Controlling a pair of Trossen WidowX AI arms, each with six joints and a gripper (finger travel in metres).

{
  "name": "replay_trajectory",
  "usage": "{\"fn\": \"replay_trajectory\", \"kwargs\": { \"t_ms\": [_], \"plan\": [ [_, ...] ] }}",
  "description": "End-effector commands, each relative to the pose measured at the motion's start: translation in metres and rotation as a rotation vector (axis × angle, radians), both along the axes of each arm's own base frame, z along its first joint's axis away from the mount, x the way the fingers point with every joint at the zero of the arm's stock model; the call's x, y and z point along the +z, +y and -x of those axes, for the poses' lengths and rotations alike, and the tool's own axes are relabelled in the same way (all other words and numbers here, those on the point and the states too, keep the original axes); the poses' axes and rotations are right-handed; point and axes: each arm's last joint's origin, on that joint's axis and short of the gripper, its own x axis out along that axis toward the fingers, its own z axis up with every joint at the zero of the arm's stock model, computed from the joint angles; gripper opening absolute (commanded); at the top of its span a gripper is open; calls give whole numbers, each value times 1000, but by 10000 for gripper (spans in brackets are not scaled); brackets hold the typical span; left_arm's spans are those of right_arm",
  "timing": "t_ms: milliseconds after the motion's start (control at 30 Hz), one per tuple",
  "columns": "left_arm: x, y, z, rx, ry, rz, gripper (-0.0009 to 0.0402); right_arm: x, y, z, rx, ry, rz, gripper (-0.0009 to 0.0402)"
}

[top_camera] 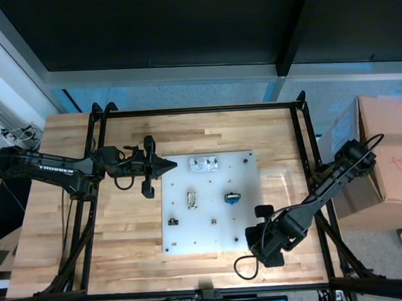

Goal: Remove the RJ45 connector from the taskboard and place in the container

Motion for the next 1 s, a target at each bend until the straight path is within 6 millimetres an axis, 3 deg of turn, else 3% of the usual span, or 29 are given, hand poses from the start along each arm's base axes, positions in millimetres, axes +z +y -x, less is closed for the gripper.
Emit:
{"fn": "replay_trajectory", "kwargs": {
  "t_ms": [33, 300, 567, 1000],
  "plan": [
    [0, 0, 0, 0, 0, 0, 0, 9, -3, -1, -9, -15, 11, 0],
    [0, 0, 0, 0, 0, 0, 0, 39, -15, 2, -34, -55, -19, 0],
    [0, 0, 0, 0, -1, 0, 0, 52, -28, 8, -56, -62, -22, 0],
    [0, 0, 0, 0, 0, 0, 0, 43, -78, 47, -100, -74, 6, 0]
  ]
}}
